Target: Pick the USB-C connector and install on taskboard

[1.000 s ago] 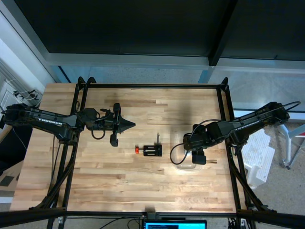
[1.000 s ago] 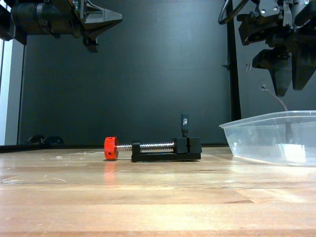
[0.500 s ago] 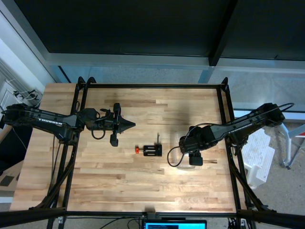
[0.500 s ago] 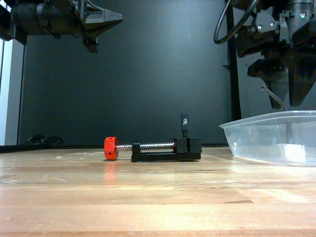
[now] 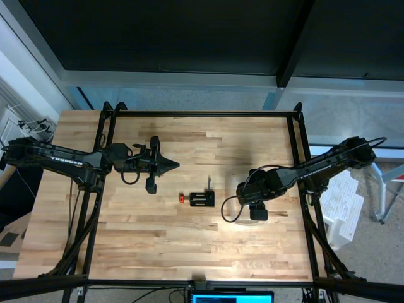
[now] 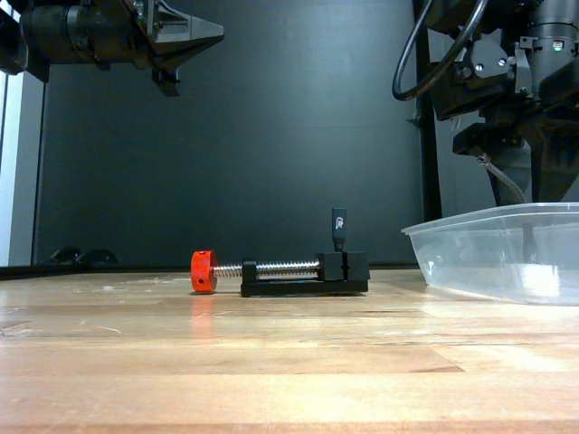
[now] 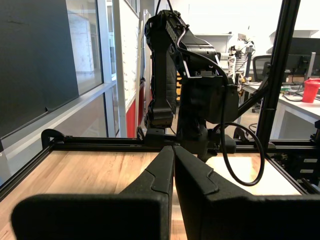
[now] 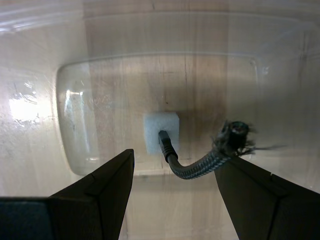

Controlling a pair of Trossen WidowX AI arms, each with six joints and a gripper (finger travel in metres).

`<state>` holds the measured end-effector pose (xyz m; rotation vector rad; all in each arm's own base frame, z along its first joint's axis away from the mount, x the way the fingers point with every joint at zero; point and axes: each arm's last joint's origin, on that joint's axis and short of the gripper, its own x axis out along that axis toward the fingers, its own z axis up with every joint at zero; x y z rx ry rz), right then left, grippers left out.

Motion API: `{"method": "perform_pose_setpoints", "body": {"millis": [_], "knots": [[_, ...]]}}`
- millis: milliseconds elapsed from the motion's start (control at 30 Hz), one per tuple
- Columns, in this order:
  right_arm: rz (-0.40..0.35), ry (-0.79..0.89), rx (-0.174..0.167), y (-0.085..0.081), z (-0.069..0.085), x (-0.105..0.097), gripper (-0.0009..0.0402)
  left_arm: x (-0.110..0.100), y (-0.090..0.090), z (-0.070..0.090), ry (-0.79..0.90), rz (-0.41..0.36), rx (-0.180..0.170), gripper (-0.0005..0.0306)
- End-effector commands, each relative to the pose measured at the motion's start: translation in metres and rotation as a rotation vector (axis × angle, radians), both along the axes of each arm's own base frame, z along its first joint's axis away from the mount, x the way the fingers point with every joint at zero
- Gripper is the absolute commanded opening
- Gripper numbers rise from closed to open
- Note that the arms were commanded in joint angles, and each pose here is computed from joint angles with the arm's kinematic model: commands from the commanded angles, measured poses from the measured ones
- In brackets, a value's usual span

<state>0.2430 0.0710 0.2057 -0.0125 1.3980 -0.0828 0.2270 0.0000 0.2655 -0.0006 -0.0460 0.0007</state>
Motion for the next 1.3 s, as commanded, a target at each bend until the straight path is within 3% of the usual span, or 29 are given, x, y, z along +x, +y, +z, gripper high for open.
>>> {"method": "perform_pose_setpoints", "body": {"millis": [33,933,1300], "knots": [[0.002,0.007,-0.003,0.001,-0.003,0.001,0.022,0.0,0.0,0.0,0.0,0.0,0.0,0.0],[0.013,-0.009,0.003,0.004,-0.024,0.0,0.0217,0.0,0.0,0.0,-0.001,0.0,0.0,0.0],[0.02,-0.012,0.003,0.004,-0.023,0.0,0.014,0.0,0.0,0.0,-0.001,0.0,0.0,0.0]]}}
